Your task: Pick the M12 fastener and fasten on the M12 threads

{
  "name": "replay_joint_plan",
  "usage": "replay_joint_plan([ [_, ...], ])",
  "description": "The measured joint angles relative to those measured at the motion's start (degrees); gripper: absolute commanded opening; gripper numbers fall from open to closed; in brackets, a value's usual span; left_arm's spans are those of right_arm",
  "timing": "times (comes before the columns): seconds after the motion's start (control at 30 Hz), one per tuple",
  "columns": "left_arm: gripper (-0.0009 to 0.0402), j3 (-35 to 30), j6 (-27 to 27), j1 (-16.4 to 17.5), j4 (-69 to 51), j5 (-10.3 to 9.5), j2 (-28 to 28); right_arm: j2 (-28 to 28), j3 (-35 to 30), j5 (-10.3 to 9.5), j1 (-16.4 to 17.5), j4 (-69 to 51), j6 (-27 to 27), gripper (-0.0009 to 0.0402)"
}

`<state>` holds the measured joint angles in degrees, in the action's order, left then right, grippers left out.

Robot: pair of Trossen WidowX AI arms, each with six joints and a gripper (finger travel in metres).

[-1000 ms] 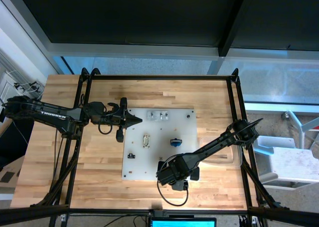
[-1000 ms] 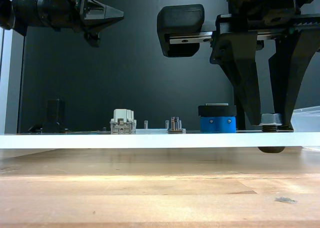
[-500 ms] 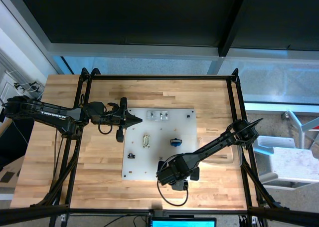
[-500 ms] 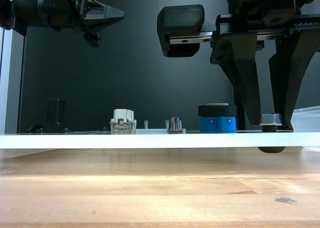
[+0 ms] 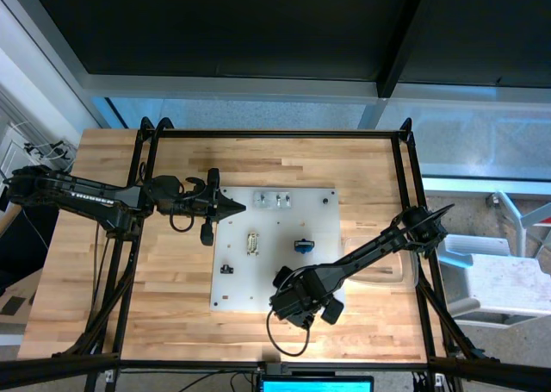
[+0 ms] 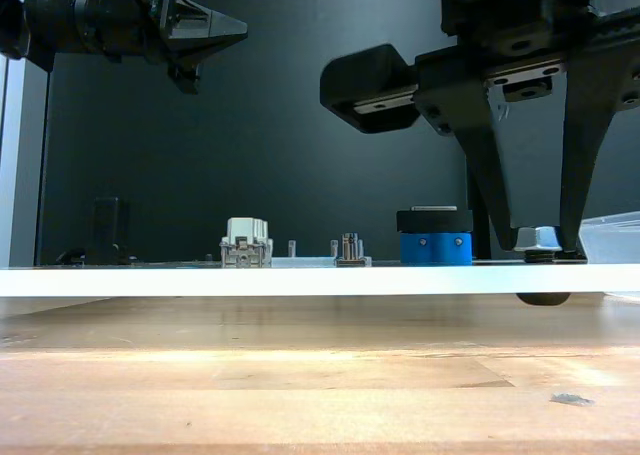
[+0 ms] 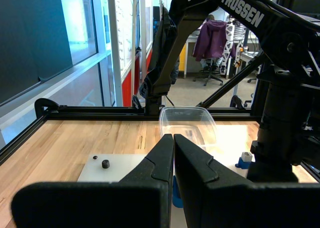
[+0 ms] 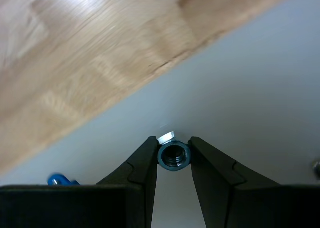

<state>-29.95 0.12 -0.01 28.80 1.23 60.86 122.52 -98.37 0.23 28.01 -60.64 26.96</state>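
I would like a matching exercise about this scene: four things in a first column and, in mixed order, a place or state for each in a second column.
Column one
1. left gripper
2. right gripper
3. M12 nut
4. clear tray

Column two
A. lying beside the board's right edge
B. silver, clamped between two black fingers
C. shut on nothing, raised over the board's far left part
D. pointing down at the board's near right part

Pairs: 1-C, 2-D, 3-B, 4-A

You've got the silver M12 nut (image 6: 538, 238) sitting level atop the short black ribbed stud (image 6: 541, 257), ribs showing underneath, pinched by the right gripper (image 6: 541, 248).
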Motion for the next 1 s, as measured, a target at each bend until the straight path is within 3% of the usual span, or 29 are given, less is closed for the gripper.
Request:
replay_joint_plan([
  [0.47, 0.0000, 0.02, 0.00, 0.00, 0.00, 0.00, -0.02, 0.00, 0.02, 0.02, -0.02, 0.02, -44.33, 0.0020],
  [1.0, 0.0000, 0.00, -0.02, 0.00, 0.00, 0.00, 0.00, 0.00, 0.02, 0.02, -0.02, 0.00, -104.72, 0.0020],
])
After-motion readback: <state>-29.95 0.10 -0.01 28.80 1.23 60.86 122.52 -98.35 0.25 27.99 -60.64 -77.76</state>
